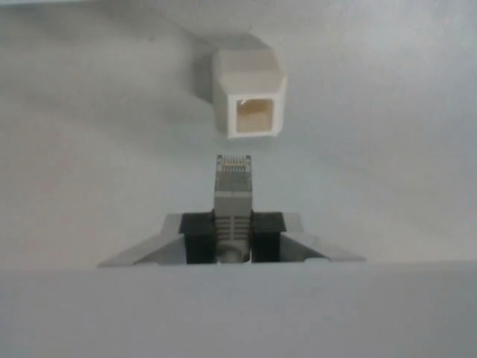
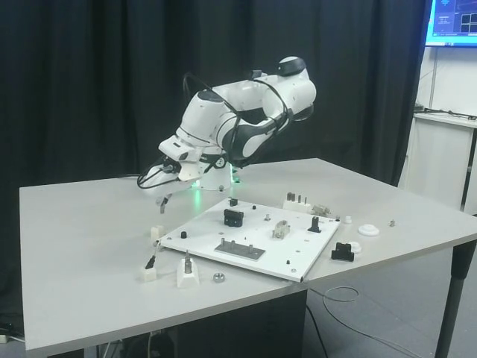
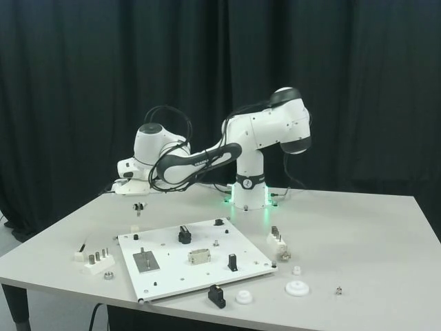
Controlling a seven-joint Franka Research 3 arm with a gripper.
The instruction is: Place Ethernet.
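From my seat the biggest thing is the grey table (image 2: 89, 224), with the white arm (image 3: 207, 155) bolted at the back, stretched out low over it with a green glow at its base. Next down is the white board (image 2: 253, 242) lying flat mid-table, with small black and grey fixtures on it. In the first room view a few loose white bits sit on the table off the board's 7 o'clock corner.

The gripper (image 1: 234, 237) hangs above the table just past the board's edge, near the board's 10 o'clock corner in the first room view. Jaws are narrow and clamped on the plug (image 1: 233, 183), which sticks out past the black pads (image 1: 195, 233), contact end leading.

Wrist view has the socket (image 1: 250, 93), a little white block with its square opening facing the camera, sitting on bare table. The plug tip is near the socket but apart from it, a visible gap between them, and the socket sits slightly off the plug's line, not dead centre.
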